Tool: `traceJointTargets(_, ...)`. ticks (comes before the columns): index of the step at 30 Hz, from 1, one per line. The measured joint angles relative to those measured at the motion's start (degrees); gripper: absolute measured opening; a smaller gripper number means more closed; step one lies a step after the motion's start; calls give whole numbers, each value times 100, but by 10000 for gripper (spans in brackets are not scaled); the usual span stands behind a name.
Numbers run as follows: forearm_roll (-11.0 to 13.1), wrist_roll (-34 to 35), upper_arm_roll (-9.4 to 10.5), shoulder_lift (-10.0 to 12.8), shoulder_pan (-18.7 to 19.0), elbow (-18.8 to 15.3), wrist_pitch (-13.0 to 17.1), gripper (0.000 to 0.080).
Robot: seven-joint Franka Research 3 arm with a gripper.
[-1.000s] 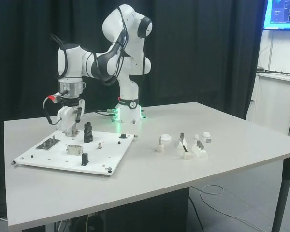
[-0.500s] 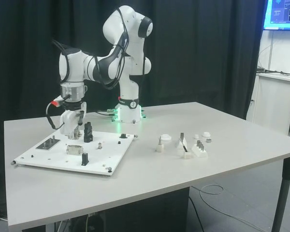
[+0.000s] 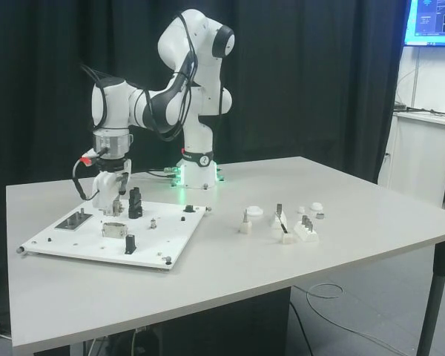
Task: Insert waterproof.
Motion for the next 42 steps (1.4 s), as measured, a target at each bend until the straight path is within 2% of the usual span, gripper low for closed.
traceJointTargets(13,30,88,0,-110,119,-351,476,313)
traceJointTargets(25,308,192,-12,-326,119,-651,787,313)
traceJointTargets(36,347,192,-1,-339,135,-854,1130,313)
traceJointTargets(42,410,192,13,-339,136,-916,1183,313)
